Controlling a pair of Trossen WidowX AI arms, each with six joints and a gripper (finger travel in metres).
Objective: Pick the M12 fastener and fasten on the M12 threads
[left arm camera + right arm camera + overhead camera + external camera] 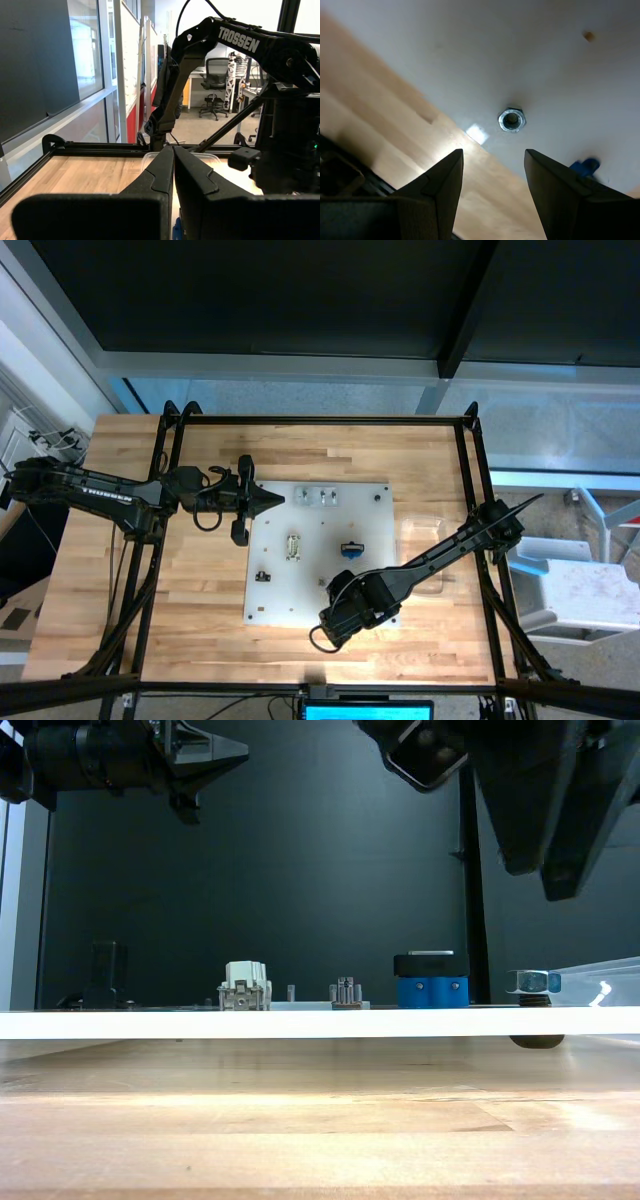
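Note:
The small silver M12 nut (511, 120) sits on its stud, resting on top of the black ribs (535, 1001) near the white board's (270, 600) near right edge. In the low view the nut (533, 982) shows above those ribs. My right gripper (492, 152) hangs open above the nut, apart from it, with nothing between its fingers (520, 830). In the high view the right gripper (345, 618) covers the stud. My left gripper (250, 502) is raised over the board's far left edge, shut on nothing (173, 160).
A blue block (351, 550) and a white connector (293, 547) stand mid-board. A clear tray (425, 540) lies on the wood right of the board, behind the stud in the low view. Black frame rails border the table.

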